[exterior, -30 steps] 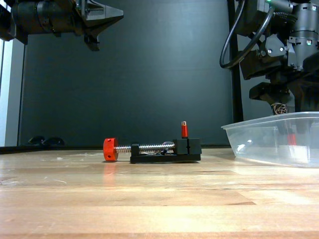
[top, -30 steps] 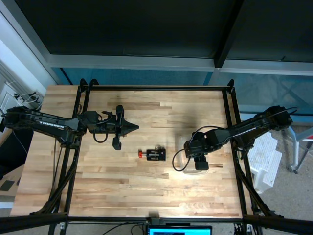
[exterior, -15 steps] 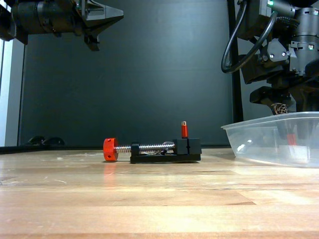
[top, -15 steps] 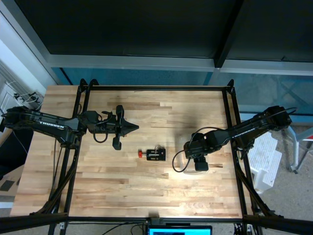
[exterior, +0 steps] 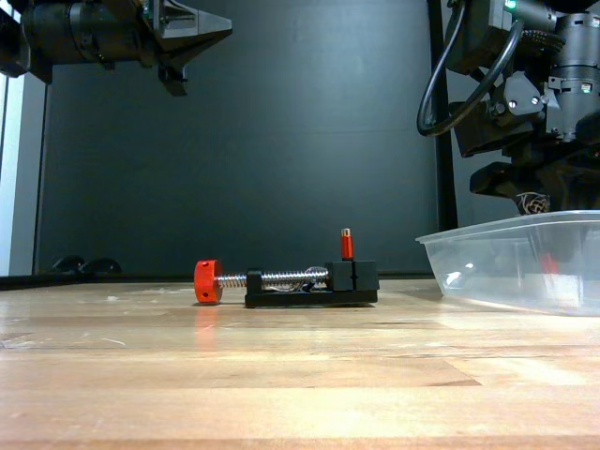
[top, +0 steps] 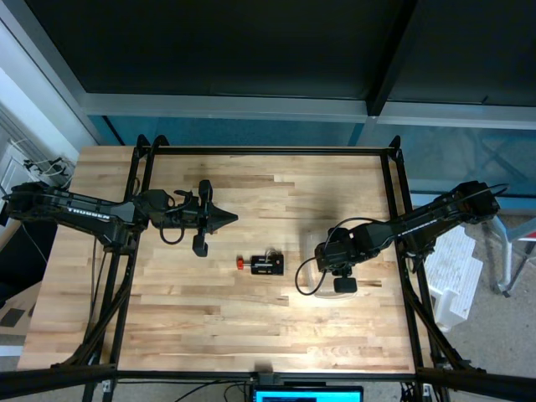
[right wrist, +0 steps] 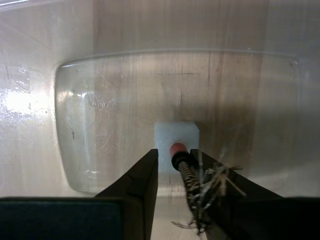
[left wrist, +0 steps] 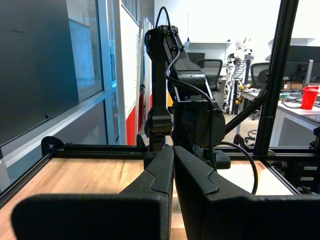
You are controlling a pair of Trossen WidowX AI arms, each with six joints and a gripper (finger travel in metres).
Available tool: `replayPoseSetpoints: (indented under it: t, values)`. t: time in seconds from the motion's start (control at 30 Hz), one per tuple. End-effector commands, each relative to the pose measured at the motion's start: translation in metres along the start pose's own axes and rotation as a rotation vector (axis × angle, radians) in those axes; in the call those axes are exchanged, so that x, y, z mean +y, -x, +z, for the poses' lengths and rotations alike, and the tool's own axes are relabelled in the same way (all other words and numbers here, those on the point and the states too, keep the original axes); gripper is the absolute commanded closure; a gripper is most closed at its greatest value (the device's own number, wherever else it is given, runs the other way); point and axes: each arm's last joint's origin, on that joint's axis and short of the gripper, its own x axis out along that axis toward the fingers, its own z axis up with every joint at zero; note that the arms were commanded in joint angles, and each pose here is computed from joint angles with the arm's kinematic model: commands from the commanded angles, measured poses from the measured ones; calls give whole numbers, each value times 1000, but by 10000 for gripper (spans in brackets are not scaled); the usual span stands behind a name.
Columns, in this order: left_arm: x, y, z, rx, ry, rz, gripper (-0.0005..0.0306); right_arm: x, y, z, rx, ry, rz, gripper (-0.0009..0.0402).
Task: Pick the rca connector and install on the hub
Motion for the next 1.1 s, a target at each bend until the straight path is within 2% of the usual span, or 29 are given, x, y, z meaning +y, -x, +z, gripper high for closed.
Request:
replayPoseSetpoints:
  t: [0.03, 0.17, 0.33, 0.83, 1.1]
  values:
    - [0, 0, 0, 0, 0, 0, 300, 0, 0, 0, -1, 0, 0, 339]
    - [0, 0, 0, 0, 0, 0, 300, 0, 0, 0, -7, 0, -26, 366]
    - [0, 0, 0, 0, 0, 0, 300, 0, 0, 0, -6, 0, -24, 394]
    - [0, 0, 0, 0, 0, 0, 300, 0, 2, 0, -5, 2, -24, 389]
    - [0, 0, 0, 0, 0, 0, 300, 0, 15, 1, -17, 2, -22, 389]
